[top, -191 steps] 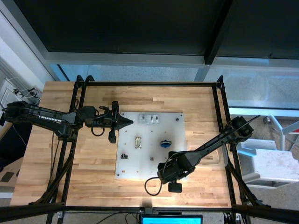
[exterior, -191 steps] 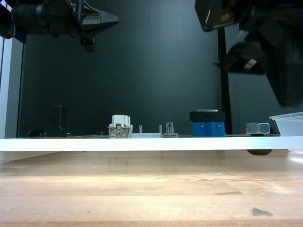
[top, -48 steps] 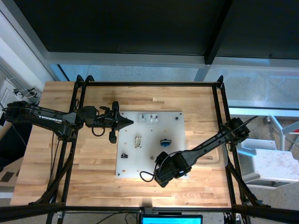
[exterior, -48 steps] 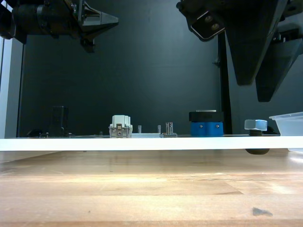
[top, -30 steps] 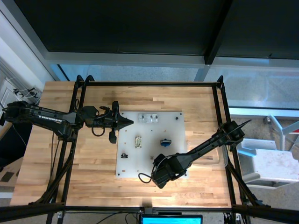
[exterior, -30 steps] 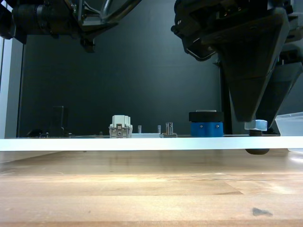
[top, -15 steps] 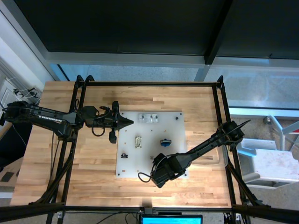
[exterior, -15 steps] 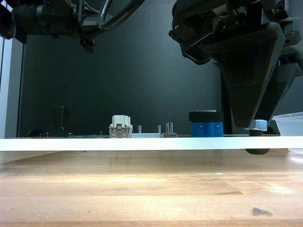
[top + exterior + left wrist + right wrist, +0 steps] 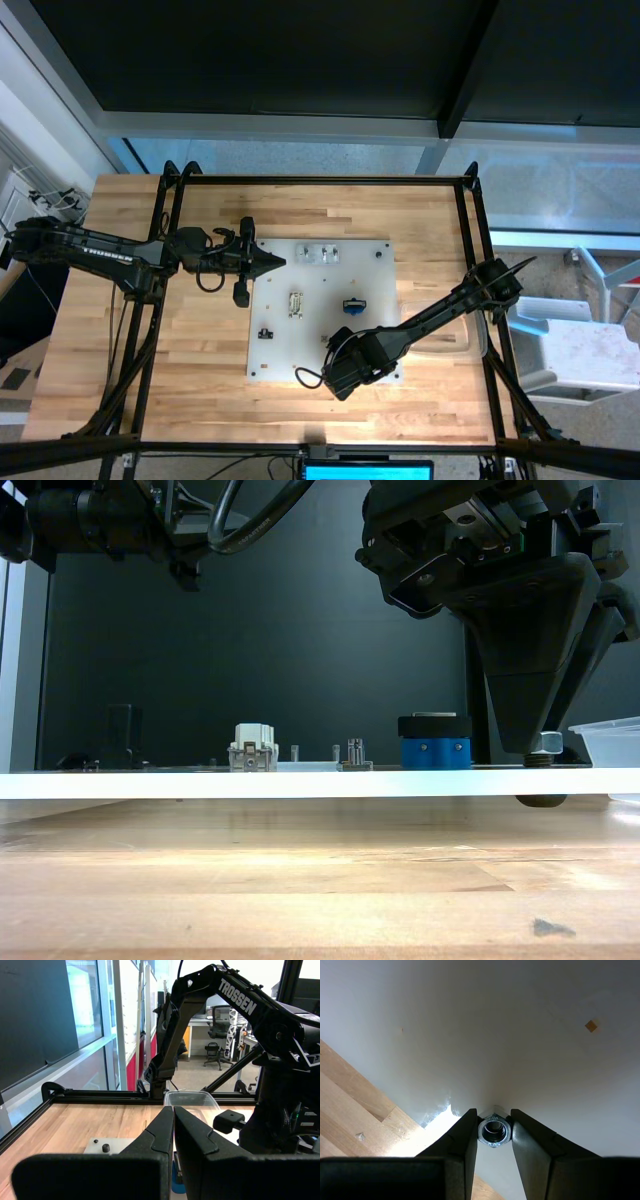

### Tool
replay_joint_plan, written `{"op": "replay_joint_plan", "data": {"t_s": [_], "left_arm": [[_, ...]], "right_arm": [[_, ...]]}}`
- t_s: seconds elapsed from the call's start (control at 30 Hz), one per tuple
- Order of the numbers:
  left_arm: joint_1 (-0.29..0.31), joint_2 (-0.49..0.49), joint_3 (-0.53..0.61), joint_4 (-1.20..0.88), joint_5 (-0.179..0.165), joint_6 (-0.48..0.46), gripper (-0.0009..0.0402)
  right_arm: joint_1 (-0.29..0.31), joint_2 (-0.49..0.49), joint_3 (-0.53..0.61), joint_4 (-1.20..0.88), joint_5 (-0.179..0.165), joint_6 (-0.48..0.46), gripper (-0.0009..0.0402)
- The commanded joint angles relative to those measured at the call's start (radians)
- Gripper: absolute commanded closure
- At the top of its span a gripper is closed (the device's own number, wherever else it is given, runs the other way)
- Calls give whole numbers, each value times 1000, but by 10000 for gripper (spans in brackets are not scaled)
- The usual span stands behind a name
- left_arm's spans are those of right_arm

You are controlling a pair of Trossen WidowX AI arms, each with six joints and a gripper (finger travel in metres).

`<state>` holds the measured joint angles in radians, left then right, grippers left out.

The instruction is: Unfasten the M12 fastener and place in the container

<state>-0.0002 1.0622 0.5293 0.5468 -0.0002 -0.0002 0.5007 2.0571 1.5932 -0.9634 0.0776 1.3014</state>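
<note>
Right wrist view: the right tool [image 9: 493, 1116] pinches the M12 fastener [image 9: 494, 1131], a small silver hex nut, between its two dark fingers [image 9: 462, 1135], one against each side. The nut stands over the white board [image 9: 520, 1035], close to the edge where the wooden bench [image 9: 350, 1095] shows.

Low view: the nut sits at the very tips of the right tool, on its stud [image 9: 545, 761], whose black ribs show just beneath it. The container [image 9: 610, 742], a clear tray, stands just beyond to the right, apart from the nut. A blue block [image 9: 437, 742] stands on the board to the left of the tool.

High view: the right arm reaches in over the board's near right part and covers the nut. The tray lies on the bench beside the board's right edge, partly under that arm. The left tool [image 9: 278, 262] hovers at the board's far left edge, well apart from the work.

Left wrist view: the left tool's fingers are pressed together, holding nothing, and point across the bench toward the tray.
</note>
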Motion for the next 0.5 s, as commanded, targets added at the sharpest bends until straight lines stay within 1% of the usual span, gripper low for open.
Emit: {"op": "replay_joint_plan", "data": {"t_s": [0.03,0.17,0.33,0.5], "left_arm": [[0,0,0,0,0,0,393],[0,0,0,0,0,0,393],[0,0,0,0,0,0,393],[0,0,0,0,0,0,393]], "right_arm": [[1,0,0,-1,-2,-1,334],[1,0,0,-3,-2,-2,342],[1,-5,0,-16,-3,-10,342],[1,-27,0,-30,-7,-63,341]]}}
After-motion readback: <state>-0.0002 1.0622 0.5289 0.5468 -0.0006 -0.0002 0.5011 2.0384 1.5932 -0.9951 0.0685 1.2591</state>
